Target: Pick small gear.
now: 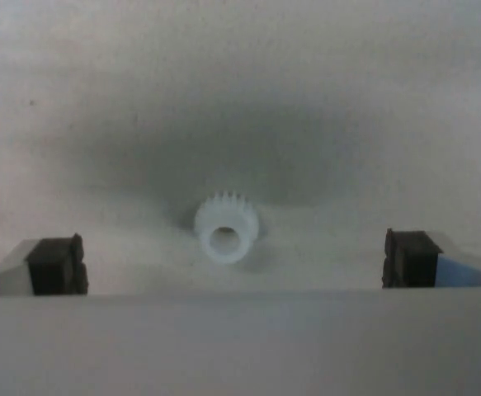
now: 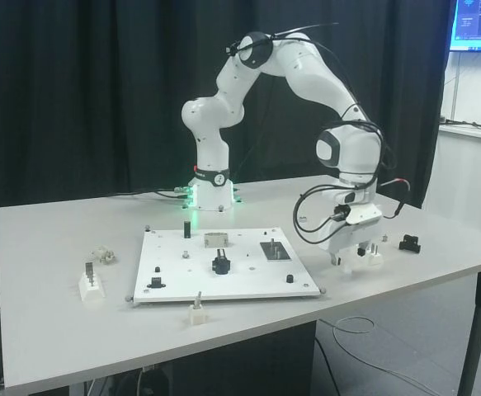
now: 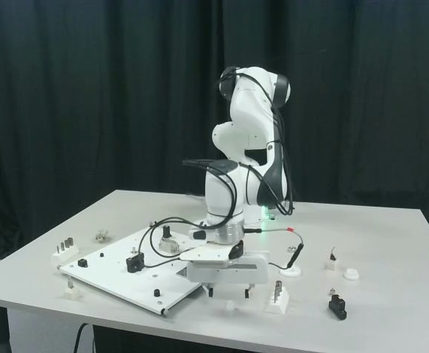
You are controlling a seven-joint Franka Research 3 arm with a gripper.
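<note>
Currently the gripper (image 1: 232, 264) hangs low over the grey table (image 2: 50, 239), fingers spread wide and holding nothing; black pads (image 1: 57, 266) sit well apart on either side of the small gear (image 1: 226, 228); gear is white, lies flat on the table surface with its bore facing up, teeth visible around the rim; it rests between the fingertips, touching neither.

From the first room view the gripper (image 2: 356, 257) is near the table's front right edge, just off the right edge of the white board (image 2: 223, 285); the white arm (image 2: 306, 74) arches over from its base at the back of the table.

Second room view: gear (image 3: 229, 304) shows as a small white piece directly under the gripper (image 3: 227, 293); a white block with upright pins (image 3: 277, 300) stands just beside it; a black clip (image 3: 337, 307) lies further along the same edge, apart from both.
</note>
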